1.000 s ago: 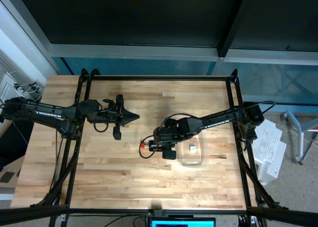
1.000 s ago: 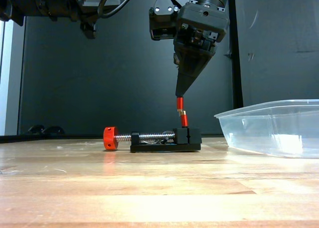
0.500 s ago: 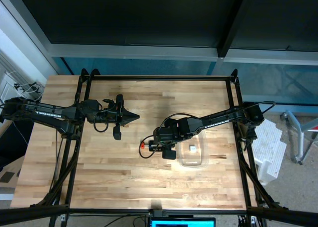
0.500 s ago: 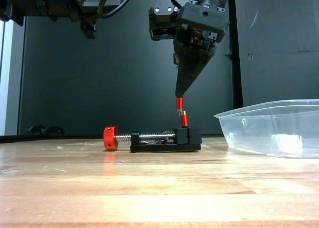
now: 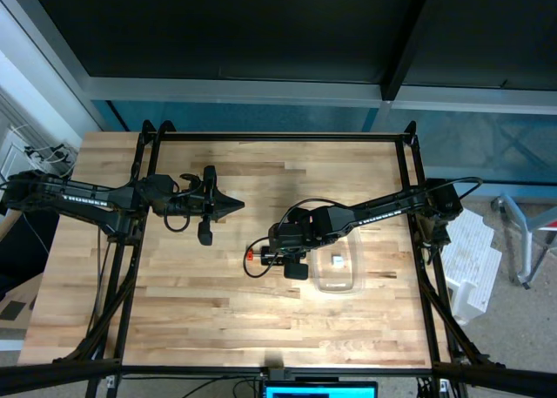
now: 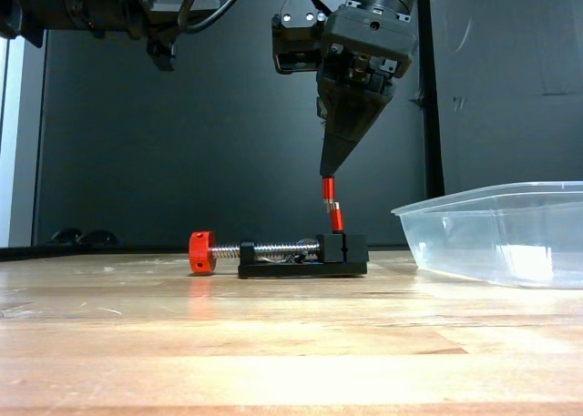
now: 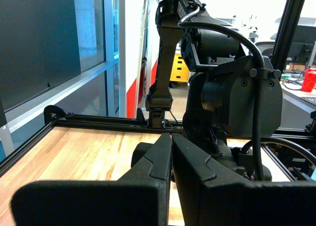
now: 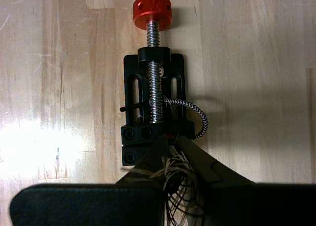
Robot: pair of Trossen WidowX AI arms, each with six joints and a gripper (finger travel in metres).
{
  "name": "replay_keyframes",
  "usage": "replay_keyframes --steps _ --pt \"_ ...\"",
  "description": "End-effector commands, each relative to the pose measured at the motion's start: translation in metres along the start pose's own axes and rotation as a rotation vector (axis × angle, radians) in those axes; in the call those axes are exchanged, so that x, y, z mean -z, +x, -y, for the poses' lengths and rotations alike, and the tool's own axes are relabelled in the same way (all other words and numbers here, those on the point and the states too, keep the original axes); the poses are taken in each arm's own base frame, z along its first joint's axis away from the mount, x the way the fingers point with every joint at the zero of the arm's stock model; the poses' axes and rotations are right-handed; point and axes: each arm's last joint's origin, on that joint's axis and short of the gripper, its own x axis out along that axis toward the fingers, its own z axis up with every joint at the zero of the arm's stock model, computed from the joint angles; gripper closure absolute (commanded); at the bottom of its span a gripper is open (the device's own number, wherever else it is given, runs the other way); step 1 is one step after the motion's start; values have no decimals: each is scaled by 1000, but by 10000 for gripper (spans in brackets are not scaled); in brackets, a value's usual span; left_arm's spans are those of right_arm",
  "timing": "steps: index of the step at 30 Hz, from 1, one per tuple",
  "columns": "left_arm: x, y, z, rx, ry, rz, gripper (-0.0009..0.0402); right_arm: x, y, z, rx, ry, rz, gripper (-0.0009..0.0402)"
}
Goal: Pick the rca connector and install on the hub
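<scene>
Rca connector [image 6: 332, 205], a slim red plug with a gold band, tilted; its lower end meets the top of the hub [image 6: 301, 255] at the hub's right end; its upper end is pinched in the tip of the right gripper [image 6: 327, 172], directly above; hub on the table [image 6: 273, 343], red knob [image 6: 201, 251] leftward, clear tray [image 6: 474, 197] just right; left gripper [image 5: 237, 205], fingers pressed together, hangs well apart, left and farther away.

High camera looks down, low camera level, both sharing the hub [image 6: 301, 259].
</scene>
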Motion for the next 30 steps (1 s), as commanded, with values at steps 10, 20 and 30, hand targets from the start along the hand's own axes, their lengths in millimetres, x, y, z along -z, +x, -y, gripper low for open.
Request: replay_keyframes --steps 10,20,30 --pt "0 0 0 0 0 0 393 0 0 0 0 0 -1 393" --pt "0 0 0 0 0 1 393 -1 -2 0 -1 1 4 393" --pt "0 0 0 0 0 1 393 -8 -21 1 2 -3 -12 393"
